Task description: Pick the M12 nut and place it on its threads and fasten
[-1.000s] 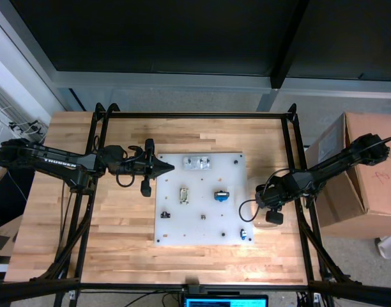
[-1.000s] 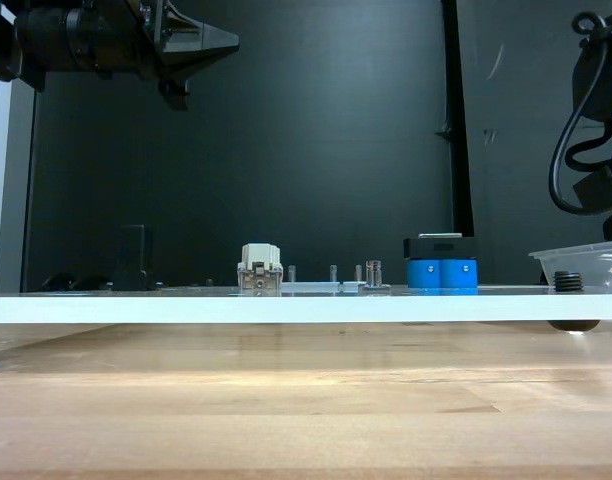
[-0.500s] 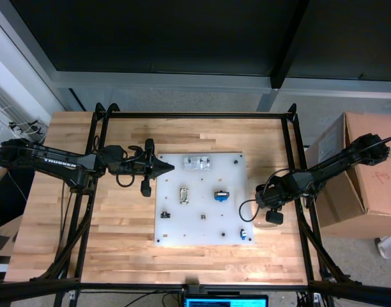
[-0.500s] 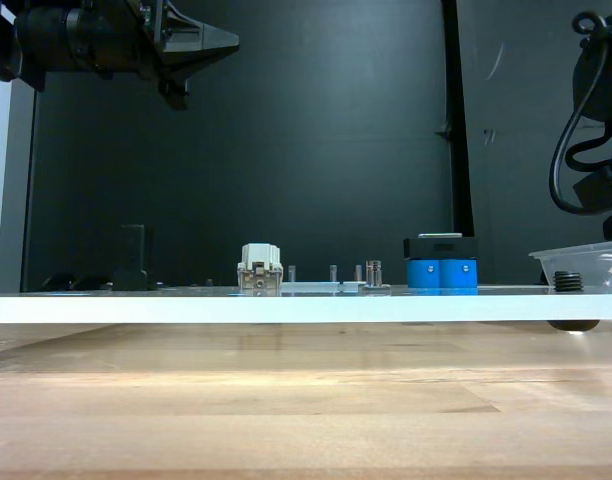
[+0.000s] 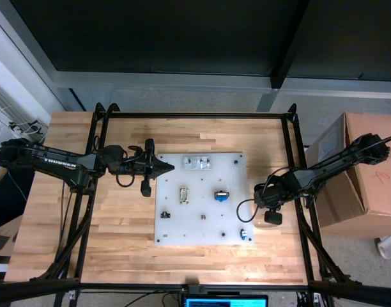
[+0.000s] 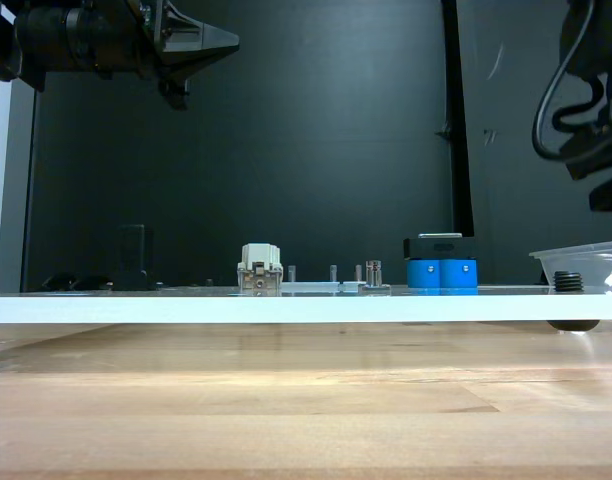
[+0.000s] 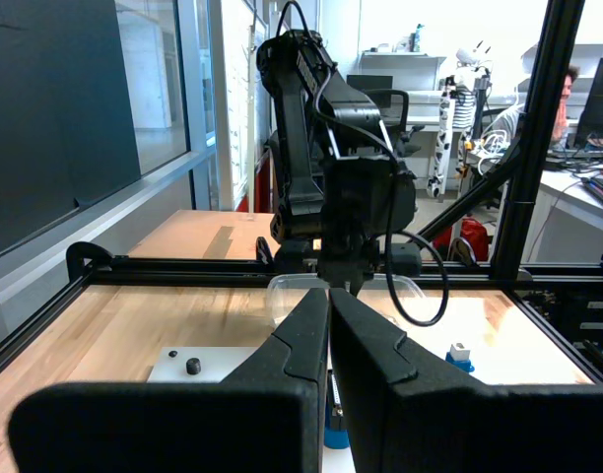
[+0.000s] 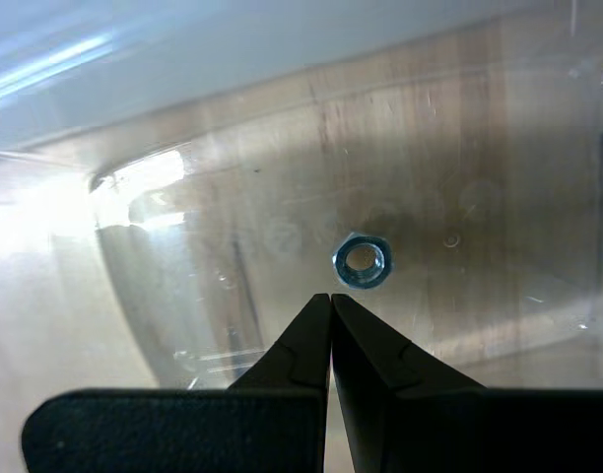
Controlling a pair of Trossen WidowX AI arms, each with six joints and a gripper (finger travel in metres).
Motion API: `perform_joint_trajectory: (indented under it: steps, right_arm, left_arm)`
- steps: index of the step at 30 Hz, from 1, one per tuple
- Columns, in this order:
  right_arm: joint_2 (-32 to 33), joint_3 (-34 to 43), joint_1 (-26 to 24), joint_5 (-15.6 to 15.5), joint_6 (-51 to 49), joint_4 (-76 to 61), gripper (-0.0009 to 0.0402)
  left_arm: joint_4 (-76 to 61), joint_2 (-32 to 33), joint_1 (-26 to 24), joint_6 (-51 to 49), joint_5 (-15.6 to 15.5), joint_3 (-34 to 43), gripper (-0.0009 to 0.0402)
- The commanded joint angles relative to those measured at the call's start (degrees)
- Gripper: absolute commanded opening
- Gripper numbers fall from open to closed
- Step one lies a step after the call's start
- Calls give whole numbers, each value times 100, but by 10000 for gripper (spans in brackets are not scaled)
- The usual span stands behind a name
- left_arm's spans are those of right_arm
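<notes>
The small silver nut [image 8: 362,261] lies flat and free on the floor of the clear tray [image 8: 183,296], just beyond the tips of my right gripper [image 8: 331,298], which is shut with nothing between its fingers. In the high view the right gripper [image 5: 267,206] hangs over the tray off the board's near right edge. The black ribbed stud [image 6: 568,282] stands bare, its ribs showing. My left gripper [image 5: 165,167] is shut and empty, held high above the board's far left edge; the left wrist view shows its fingers [image 7: 311,325] pressed together.
The white board [image 5: 183,240] carries a beige connector [image 6: 260,270], a blue block [image 6: 441,268], a silver post [image 6: 373,272] and small pins. A cardboard box [image 5: 358,173] stands past the right arm. Black frame rails [image 5: 195,116] surround the table.
My right gripper has risen above the tray, shut, while the nut stays lying in the tray. The left arm has not moved.
</notes>
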Motion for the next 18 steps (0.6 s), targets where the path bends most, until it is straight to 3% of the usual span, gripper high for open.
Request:
perform_joint_trajectory:
  steps: [1, 11, 18]
  right_arm:
    - [-2, 289, 7, 4, -42, -367, 0]
    - [11, 697, 13, 63, -42, -789, 11]
    - [15, 669, 33, 566, -315, -772, 78]
  left_arm:
    - [0, 2, 0, 0, 2, 0, 0]
    - [0, 2, 2, 0, 2, 0, 0]
    - [2, 2, 2, 0, 0, 0, 0]
